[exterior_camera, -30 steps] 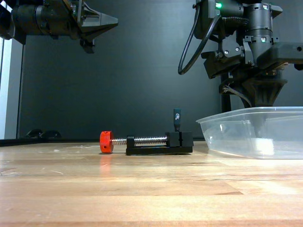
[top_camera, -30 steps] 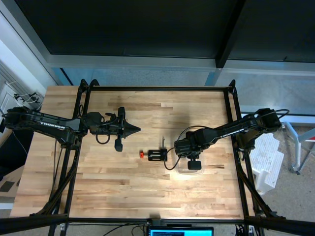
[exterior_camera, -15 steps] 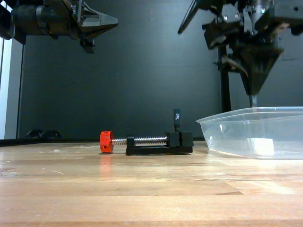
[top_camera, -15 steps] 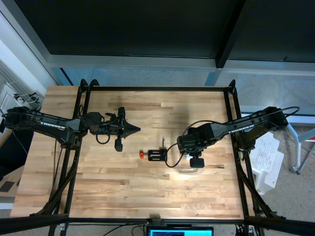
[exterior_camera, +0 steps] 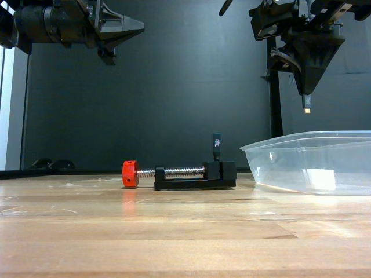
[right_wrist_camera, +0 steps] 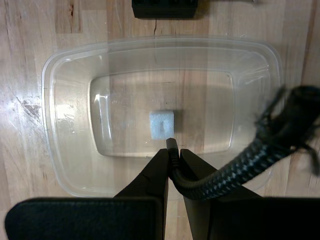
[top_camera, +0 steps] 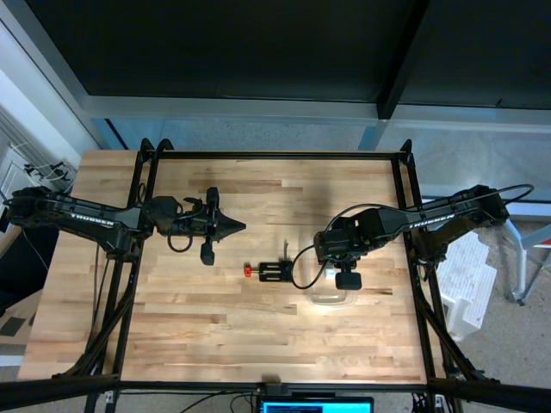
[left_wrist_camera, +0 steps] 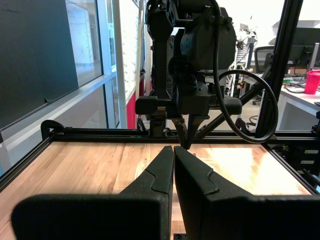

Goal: Pick the USB-C connector and install on taskboard

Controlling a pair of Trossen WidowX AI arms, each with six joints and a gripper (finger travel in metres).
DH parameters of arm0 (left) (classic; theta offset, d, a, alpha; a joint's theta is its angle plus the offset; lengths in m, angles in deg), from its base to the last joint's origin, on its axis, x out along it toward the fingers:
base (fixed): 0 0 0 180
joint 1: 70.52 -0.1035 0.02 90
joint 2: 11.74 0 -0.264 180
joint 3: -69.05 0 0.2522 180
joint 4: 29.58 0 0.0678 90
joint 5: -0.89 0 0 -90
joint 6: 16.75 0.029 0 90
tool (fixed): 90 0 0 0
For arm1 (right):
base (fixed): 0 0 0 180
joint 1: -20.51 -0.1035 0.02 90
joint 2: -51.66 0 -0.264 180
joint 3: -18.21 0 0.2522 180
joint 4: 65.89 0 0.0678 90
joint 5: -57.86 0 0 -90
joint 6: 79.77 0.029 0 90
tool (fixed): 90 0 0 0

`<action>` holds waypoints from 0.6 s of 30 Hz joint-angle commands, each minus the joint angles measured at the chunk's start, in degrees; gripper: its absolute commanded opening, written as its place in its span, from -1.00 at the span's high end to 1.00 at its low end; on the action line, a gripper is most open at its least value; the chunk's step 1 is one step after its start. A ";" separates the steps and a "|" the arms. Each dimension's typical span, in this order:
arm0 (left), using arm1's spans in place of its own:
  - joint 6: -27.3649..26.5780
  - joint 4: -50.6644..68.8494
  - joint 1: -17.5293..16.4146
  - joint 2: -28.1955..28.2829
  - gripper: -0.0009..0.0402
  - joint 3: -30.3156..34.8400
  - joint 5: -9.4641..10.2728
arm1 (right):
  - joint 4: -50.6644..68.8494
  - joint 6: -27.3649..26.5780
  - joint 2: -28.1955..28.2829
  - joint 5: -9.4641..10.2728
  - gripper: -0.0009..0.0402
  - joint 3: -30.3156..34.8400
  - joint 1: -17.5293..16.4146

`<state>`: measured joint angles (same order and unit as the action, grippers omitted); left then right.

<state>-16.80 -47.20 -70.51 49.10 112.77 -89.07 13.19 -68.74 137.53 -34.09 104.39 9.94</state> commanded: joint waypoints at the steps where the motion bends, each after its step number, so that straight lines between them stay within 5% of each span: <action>1: 0.02 0.00 -0.02 0.02 0.96 0.00 0.00 | -0.57 0.04 0.04 -0.02 0.96 0.02 0.11; 9: 0.02 0.00 0.00 0.02 0.96 0.00 0.00 | -3.39 0.57 3.19 -0.74 0.96 1.29 1.36; 18: 0.02 0.00 -0.02 0.02 0.96 0.00 0.00 | -1.27 0.50 11.39 -2.10 0.96 10.62 1.86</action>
<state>-16.78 -47.18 -70.51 49.12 112.77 -89.07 11.72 -68.18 147.73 -36.06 113.81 11.73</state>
